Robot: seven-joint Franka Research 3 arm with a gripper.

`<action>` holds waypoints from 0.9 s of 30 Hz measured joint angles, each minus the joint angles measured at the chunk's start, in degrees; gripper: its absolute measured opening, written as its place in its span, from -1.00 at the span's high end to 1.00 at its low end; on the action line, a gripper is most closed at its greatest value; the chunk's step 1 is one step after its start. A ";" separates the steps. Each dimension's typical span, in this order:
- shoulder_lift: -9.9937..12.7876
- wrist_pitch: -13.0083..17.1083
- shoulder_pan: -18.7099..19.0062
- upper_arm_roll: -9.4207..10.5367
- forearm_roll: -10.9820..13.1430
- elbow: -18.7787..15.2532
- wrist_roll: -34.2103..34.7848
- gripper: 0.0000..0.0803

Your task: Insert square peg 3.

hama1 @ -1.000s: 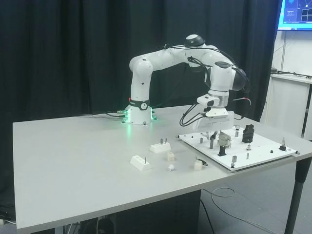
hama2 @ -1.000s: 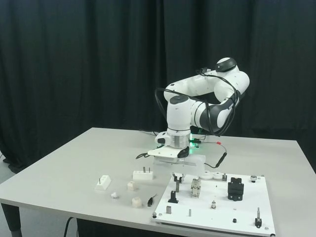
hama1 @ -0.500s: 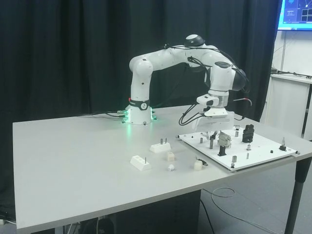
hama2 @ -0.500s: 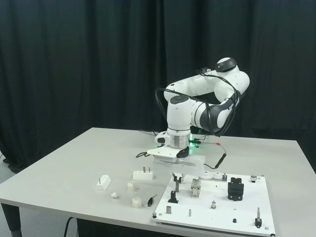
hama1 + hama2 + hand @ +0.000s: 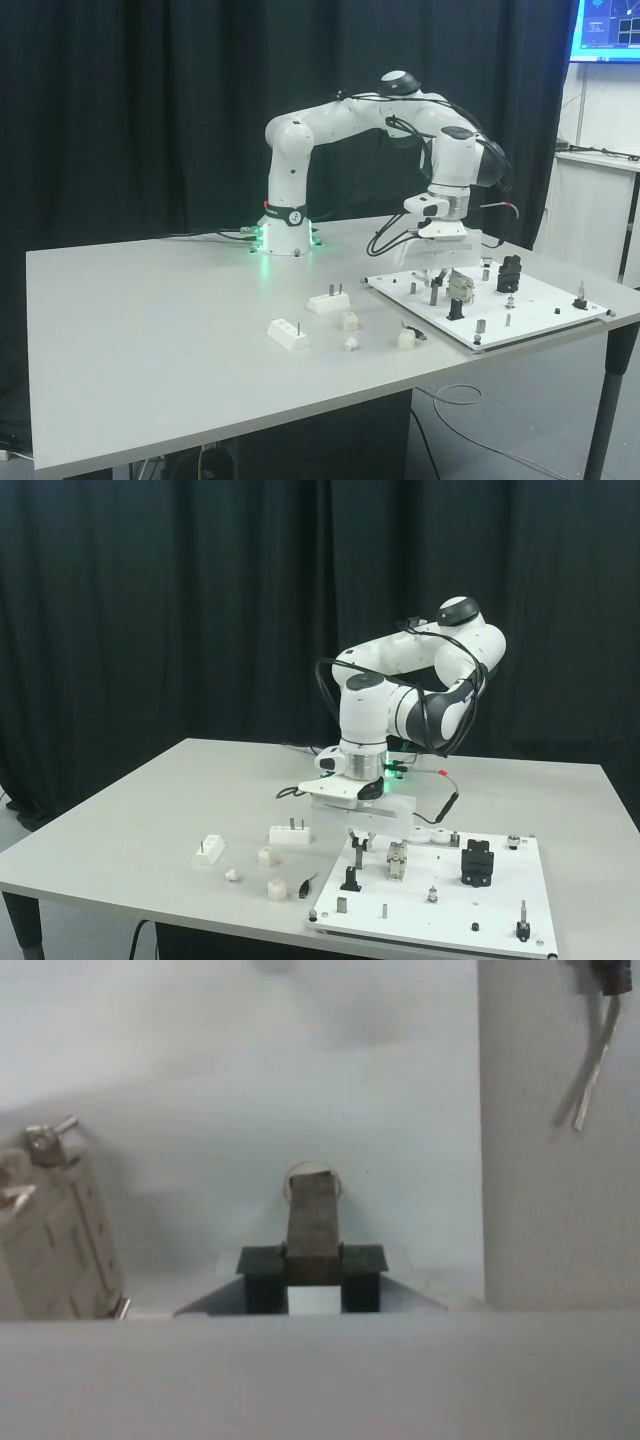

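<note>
The square peg (image 5: 313,1222) is clamped between the gripper (image 5: 313,1282) fingers, its tip over a round hole (image 5: 312,1175) in the white board (image 5: 455,900). Risk, judged: slight misalignment or twist would jam the corners against the rim.

One white board (image 5: 500,910), two white holders (image 5: 289,834), perhaps three small white blocks (image 5: 266,857).
</note>
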 joint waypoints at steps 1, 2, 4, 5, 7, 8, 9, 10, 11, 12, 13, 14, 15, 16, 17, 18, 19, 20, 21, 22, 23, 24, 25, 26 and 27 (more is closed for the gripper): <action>0.00 0.00 0.00 0.00 0.00 0.00 -0.17 0.73; 0.00 0.00 0.00 0.00 0.00 0.00 -0.41 0.73; 0.00 0.00 0.00 0.00 0.00 0.00 -1.00 0.73; 0.00 0.00 0.00 0.00 0.00 0.00 -1.32 0.73; 0.00 0.00 -0.01 0.00 0.00 -0.01 -2.08 0.73; 0.00 0.00 -0.02 0.00 0.00 -0.01 -2.46 0.73; 0.00 0.01 -0.03 0.00 0.00 -0.01 -2.84 0.73; 0.00 0.02 -0.04 0.00 0.00 -0.01 -3.14 0.73; 0.00 0.02 -0.06 0.00 0.00 -0.01 -3.42 0.73; 0.00 0.03 -0.07 0.00 0.00 -0.01 -3.69 0.73; 0.00 0.04 -0.08 0.00 0.00 -0.01 -3.99 0.73; 0.00 0.06 -0.09 0.00 0.00 -0.01 -4.28 0.73; 0.00 0.07 -0.10 0.00 0.00 -0.01 -4.57 0.73; 0.00 0.08 -0.11 0.00 0.00 -0.01 -4.82 0.73; 0.00 0.09 -0.12 0.00 0.00 -0.01 -5.03 0.73; 0.00 0.10 -0.13 0.01 0.00 -0.01 -5.19 0.73; 0.00 0.11 -0.14 0.01 0.00 -0.01 -5.34 0.73; 0.00 0.12 -0.14 0.01 0.00 -0.01 -5.49 0.73; 0.00 0.13 -0.14 0.01 0.00 -0.01 -5.65 0.73; 0.00 0.15 -0.14 0.01 0.00 -0.01 -5.87 0.73; 0.00 0.16 -0.14 0.02 0.00 -0.01 -6.12 0.73; 0.00 0.17 -0.14 0.02 0.00 -0.01 -6.44 0.73; 0.00 0.18 -0.15 0.02 0.00 -0.01 -6.72 0.73; 0.00 0.19 -0.15 0.02 0.00 -0.01 -7.00 0.73; 0.00 0.20 -0.16 0.02 0.00 -0.01 -7.20 0.73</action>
